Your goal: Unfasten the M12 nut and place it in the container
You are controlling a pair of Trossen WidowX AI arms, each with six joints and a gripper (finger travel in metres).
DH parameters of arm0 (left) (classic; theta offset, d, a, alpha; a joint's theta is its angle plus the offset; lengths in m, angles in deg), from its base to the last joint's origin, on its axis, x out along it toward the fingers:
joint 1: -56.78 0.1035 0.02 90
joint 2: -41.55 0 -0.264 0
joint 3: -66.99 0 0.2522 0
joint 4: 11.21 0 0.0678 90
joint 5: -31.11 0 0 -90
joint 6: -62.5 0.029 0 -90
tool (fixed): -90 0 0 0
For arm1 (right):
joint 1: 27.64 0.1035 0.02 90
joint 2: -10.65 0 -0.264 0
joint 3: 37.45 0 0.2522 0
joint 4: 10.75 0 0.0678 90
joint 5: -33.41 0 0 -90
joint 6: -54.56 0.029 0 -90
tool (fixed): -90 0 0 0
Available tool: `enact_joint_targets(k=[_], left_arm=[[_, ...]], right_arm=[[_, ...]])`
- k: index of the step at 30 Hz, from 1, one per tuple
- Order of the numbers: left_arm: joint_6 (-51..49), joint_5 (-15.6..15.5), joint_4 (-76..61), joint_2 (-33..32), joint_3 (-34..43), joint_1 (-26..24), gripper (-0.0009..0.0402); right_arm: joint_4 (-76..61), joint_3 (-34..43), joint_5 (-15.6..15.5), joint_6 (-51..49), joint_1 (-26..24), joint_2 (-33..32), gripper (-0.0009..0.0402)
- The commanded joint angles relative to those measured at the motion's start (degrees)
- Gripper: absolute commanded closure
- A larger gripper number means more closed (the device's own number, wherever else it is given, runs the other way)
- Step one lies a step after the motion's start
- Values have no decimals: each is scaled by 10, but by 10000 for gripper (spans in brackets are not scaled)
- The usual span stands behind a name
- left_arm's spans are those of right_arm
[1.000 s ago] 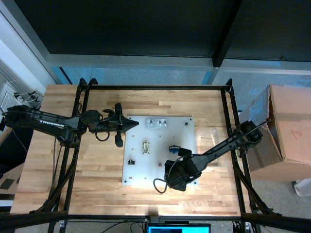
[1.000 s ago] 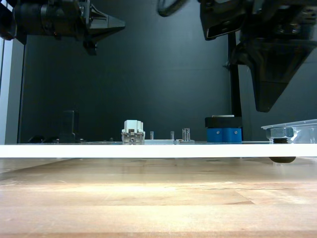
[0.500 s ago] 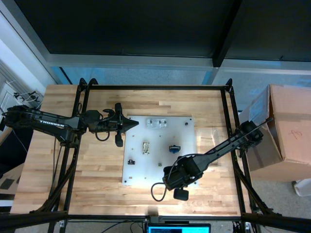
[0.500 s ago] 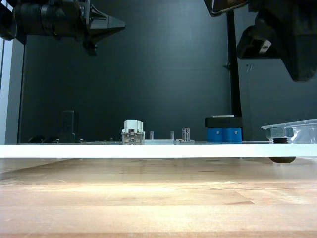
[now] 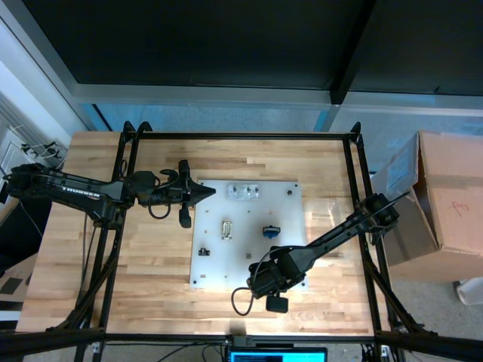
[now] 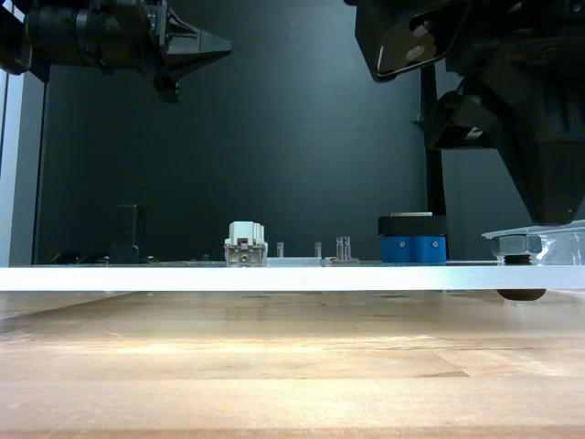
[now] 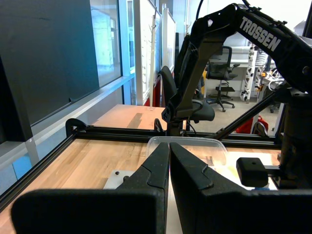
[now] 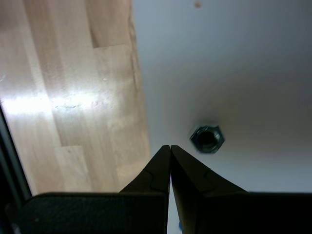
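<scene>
Well, I see the small silver nut [image 8: 207,138] sitting on its black stud [image 6: 522,261] close to the near right edge of the white board [image 5: 226,268], and nothing holds it. My right gripper [image 8: 170,147] hangs above that same edge of the board, pointing down, beside the nut but not touching it, its jaws pressed together on nothing. The clear container [image 6: 562,245] lies just off the board's right side (from low down the nut looks like it is inside, but it sits on the board). My left gripper [image 7: 169,145] hangs high by the board's far left corner, jaws pressed together too, holding nothing.
</scene>
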Motion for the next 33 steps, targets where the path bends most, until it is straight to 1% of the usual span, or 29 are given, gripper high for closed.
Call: enact_joint_targets(k=[1,8,15,17,21,24,30,33], left_arm=[[0,0,0,0,0,0,393],[0,0,0,0,0,0,393],[0,0,0,0,0,0,393],[0,0,0,0,0,0,393],[0,0,0,0,0,0,393],[0,0,0,0,0,0,393],[0,0,0,0,0,0,393],[0,0,0,0,0,0,393]], right_arm=[[3,-5,0,0,1,0,393],[24,-26,0,3,1,0,393],[27,-29,2,5,1,0,393],[25,-30,11,5,1,0,393],[25,-33,19,5,1,0,393],[25,-33,33,6,1,0,393],[24,-33,33,5,1,0,393],[19,-33,41,5,1,0,393]])
